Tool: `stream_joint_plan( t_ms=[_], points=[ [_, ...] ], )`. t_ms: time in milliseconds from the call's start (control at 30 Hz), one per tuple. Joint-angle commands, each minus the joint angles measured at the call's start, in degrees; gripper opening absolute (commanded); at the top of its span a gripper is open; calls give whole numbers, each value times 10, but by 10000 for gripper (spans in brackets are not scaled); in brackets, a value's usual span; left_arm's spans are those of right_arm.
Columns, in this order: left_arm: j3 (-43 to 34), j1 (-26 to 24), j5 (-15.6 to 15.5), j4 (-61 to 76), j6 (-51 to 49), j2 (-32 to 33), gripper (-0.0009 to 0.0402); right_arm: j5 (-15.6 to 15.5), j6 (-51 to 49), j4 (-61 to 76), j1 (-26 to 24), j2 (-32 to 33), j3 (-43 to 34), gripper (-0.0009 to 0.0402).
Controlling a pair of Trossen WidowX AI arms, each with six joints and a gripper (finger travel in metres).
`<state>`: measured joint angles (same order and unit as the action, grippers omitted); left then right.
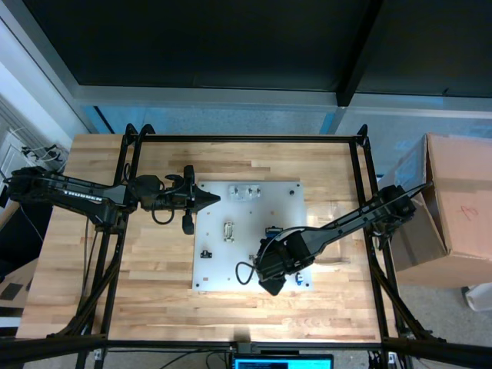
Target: Unfasten the M12 nut and place it in the container
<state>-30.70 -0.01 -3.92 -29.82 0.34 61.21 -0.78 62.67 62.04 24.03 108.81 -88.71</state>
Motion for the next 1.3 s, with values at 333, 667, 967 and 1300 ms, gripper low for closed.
stream_joint_plan(
  t_ms=[333,667,967,1300],
  points=[
    [0,0,0,0,0,0,0,-8,-21,-37,7,42,1,296],
    [0,0,0,0,0,0,0,-7,-37,-57,11,68,1,278],
    [0,0,0,0,0,0,0,-3,-47,-58,12,73,1,244],
    [0,0,0,0,0,0,0,-3,-47,-59,12,73,1,183]
  ],
)
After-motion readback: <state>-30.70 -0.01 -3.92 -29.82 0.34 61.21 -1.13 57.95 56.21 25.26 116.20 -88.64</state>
